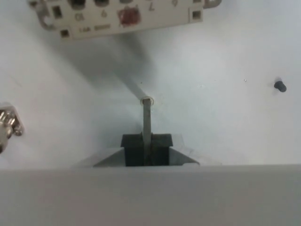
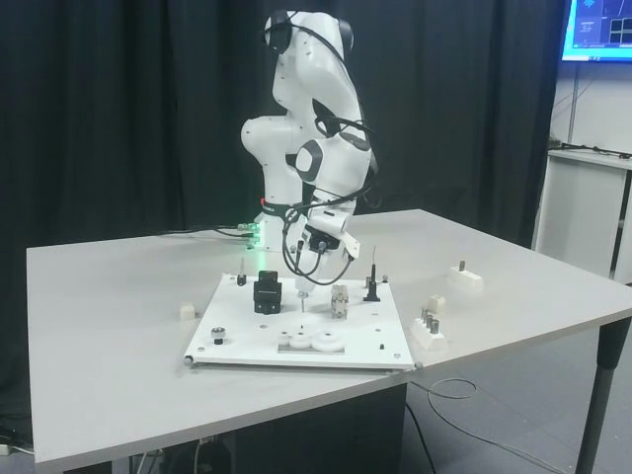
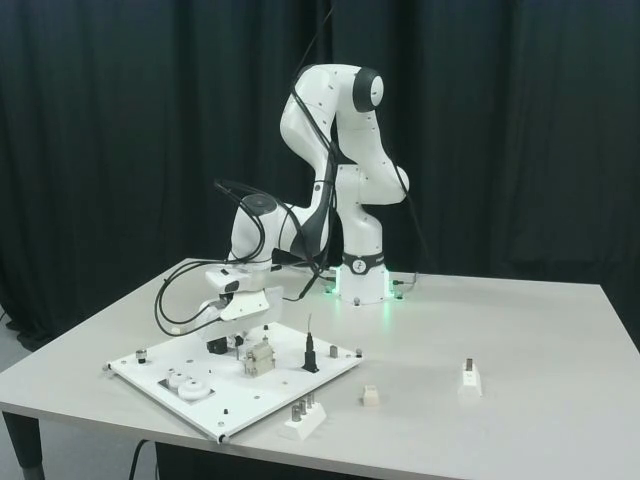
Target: Insert square peg 1.
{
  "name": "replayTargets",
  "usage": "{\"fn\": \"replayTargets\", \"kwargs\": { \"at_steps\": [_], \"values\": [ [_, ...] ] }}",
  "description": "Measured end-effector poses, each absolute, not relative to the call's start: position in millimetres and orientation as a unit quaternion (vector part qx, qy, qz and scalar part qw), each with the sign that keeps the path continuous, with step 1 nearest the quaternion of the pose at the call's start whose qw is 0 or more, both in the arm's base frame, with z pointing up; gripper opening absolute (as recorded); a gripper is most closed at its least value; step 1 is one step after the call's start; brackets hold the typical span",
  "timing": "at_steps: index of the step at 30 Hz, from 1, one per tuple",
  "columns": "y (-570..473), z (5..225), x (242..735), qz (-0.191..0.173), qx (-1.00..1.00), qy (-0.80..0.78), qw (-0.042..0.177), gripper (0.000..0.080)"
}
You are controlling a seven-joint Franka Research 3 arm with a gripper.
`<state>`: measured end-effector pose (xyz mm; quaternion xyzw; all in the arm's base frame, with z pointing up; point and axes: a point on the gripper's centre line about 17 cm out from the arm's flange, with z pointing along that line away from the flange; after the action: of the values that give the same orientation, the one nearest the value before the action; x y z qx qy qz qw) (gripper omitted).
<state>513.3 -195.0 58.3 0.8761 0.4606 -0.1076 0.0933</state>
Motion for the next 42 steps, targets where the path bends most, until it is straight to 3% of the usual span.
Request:
{"fn": "replayTargets", "kwargs": {
  "at_steps": [42],
  "values": [
    [-191.2, 58.6, 515.4, -0.102, 0.892, 0.429, 0.1, 0.0031]
  ]
}}
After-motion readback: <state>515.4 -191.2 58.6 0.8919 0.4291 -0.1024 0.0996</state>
